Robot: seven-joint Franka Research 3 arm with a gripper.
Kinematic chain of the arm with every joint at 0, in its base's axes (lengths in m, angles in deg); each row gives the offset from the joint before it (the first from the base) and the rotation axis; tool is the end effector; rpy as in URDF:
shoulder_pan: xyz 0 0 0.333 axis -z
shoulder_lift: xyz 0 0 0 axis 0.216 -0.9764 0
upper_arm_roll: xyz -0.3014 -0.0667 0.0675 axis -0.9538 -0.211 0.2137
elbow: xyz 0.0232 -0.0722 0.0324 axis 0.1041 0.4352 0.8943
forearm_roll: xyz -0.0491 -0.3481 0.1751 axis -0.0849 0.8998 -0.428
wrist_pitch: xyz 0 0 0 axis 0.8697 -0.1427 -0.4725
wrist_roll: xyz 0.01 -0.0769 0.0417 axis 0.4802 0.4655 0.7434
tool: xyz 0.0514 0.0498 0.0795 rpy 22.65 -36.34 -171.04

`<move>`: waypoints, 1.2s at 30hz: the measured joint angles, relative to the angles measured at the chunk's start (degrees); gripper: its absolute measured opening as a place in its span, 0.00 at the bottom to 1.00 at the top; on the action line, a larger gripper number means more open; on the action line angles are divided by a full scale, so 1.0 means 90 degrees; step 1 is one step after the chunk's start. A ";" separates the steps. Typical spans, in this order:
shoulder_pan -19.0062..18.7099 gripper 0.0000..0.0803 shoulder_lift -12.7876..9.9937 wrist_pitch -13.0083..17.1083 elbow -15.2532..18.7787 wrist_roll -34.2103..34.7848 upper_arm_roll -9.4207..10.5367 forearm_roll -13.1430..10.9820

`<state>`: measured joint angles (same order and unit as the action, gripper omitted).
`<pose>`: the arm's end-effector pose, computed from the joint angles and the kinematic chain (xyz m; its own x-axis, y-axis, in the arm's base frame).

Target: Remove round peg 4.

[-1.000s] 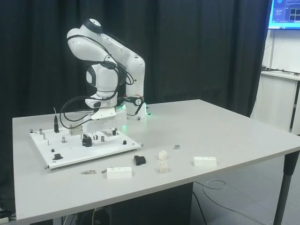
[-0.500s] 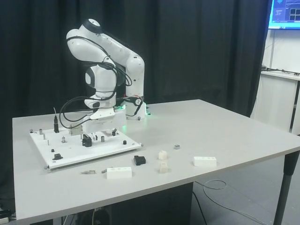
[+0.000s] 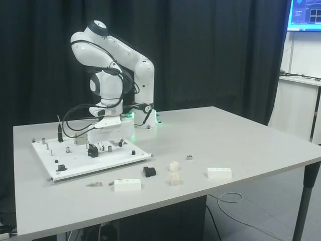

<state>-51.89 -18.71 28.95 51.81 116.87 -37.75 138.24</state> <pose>0.3833 -0.3195 0.1987 0.7778 -0.6254 -0.0621 -0.6246 -0.7802 0.0348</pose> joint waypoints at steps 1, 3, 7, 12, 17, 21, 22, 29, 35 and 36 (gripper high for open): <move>0.0008 1.00 0.0000 0.0015 0.0003 0.0008 -0.0004 0.0007; 0.0020 1.00 0.0000 0.0038 0.0007 0.0010 -0.0009 0.0018; 0.0034 0.65 0.0000 0.0084 0.0007 0.0011 -0.0014 0.0029; 0.0042 0.45 0.0000 0.0131 0.0007 0.0012 -0.0020 0.0092; 0.0045 0.45 -0.0001 0.0172 -0.0002 0.0028 -0.0033 0.0192; 0.0058 0.23 0.0000 0.0196 0.0004 0.0054 -0.0035 0.0197; 0.0060 0.23 0.0000 0.0199 0.0004 0.0054 -0.0035 0.0197; 0.0069 0.18 0.0000 0.0214 0.0009 0.0054 -0.0036 0.0197; 0.0073 0.18 -0.0002 0.0217 0.0011 0.0054 -0.0030 0.0197; 0.0075 0.18 -0.0004 0.0216 0.0013 0.0054 -0.0027 0.0197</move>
